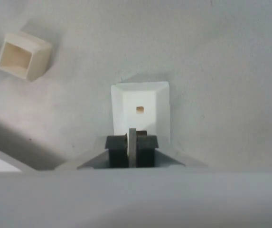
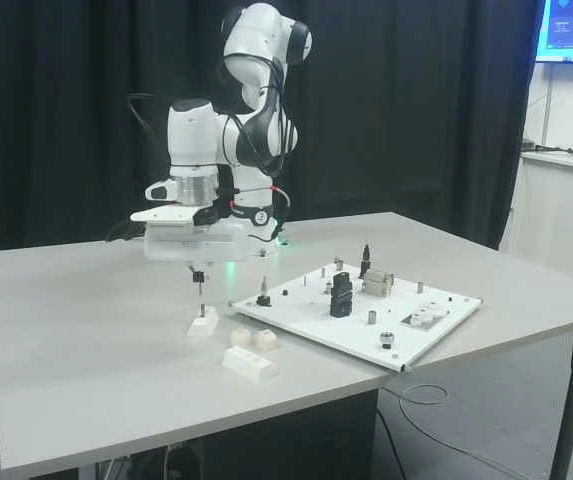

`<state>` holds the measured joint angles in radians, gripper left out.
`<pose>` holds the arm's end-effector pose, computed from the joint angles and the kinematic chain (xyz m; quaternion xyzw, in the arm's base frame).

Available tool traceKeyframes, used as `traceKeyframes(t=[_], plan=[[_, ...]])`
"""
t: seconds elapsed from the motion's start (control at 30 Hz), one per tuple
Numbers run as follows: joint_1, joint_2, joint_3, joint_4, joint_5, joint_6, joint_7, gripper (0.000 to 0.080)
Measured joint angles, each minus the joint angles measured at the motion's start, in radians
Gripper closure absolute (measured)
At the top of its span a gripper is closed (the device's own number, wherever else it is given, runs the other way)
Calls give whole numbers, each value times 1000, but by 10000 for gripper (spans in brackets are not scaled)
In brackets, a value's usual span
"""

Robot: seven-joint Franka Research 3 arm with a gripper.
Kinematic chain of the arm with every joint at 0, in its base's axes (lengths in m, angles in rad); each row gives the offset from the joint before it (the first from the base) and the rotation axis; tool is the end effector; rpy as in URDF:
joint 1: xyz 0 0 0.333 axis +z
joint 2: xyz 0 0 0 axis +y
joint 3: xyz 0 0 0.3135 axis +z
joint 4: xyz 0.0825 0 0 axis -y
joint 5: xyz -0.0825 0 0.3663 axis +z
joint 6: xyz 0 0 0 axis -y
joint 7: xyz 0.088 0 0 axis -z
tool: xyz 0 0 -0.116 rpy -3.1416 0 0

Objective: Insert square peg 1.

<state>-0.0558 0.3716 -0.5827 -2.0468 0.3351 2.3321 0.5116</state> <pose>0.4732 -0.3306 0.2851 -0.7793 0.6263 0.0017 0.0195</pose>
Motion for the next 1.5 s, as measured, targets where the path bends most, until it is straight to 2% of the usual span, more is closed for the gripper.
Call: traceKeyframes(t=[1.07, 1.23, 1.5], plan=[[3, -1, -3, 14, 0, -3, 21, 769], [12, -13, -3, 14, 0, -39, 43, 769], [42, -56, -4, 10, -13, -143, 106, 769]])
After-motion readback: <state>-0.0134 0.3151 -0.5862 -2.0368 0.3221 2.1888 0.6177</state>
